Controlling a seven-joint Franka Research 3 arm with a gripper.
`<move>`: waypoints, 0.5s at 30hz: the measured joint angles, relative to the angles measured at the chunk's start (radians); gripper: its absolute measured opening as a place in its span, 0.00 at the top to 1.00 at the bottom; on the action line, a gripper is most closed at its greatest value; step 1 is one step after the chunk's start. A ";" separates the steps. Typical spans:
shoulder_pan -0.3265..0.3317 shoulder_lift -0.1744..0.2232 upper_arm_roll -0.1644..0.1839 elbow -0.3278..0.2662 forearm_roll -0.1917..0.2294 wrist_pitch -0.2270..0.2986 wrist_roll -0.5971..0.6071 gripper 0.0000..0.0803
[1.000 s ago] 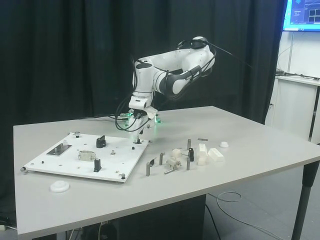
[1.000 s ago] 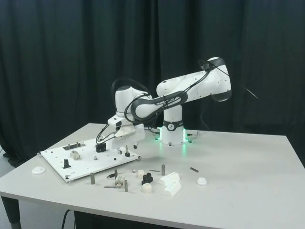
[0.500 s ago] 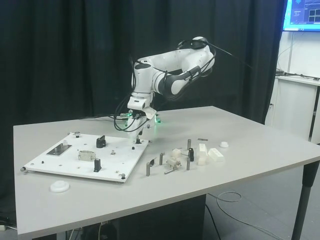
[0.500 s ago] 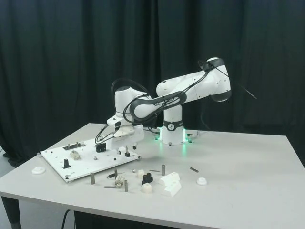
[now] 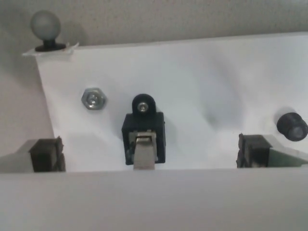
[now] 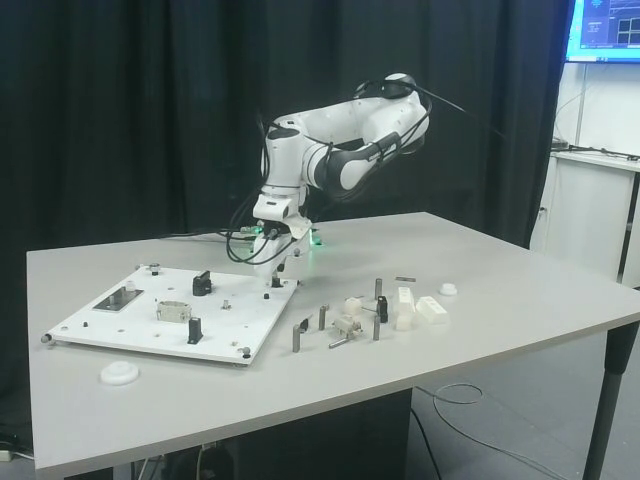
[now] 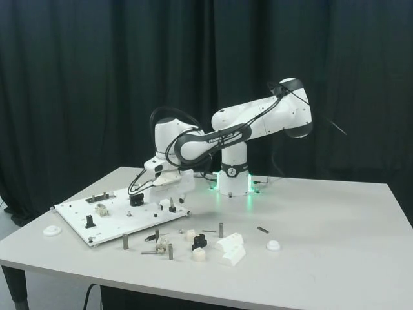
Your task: Remove Ethernet.
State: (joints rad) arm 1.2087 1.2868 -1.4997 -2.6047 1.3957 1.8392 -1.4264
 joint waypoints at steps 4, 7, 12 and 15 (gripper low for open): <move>-0.001 0.000 0.003 0.000 0.005 0.001 0.000 0.00; -0.002 0.000 0.006 0.000 0.008 0.002 0.000 0.00; -0.005 0.000 0.010 0.001 0.013 0.004 0.000 0.13; -0.007 0.000 0.013 0.001 0.019 0.005 0.000 0.35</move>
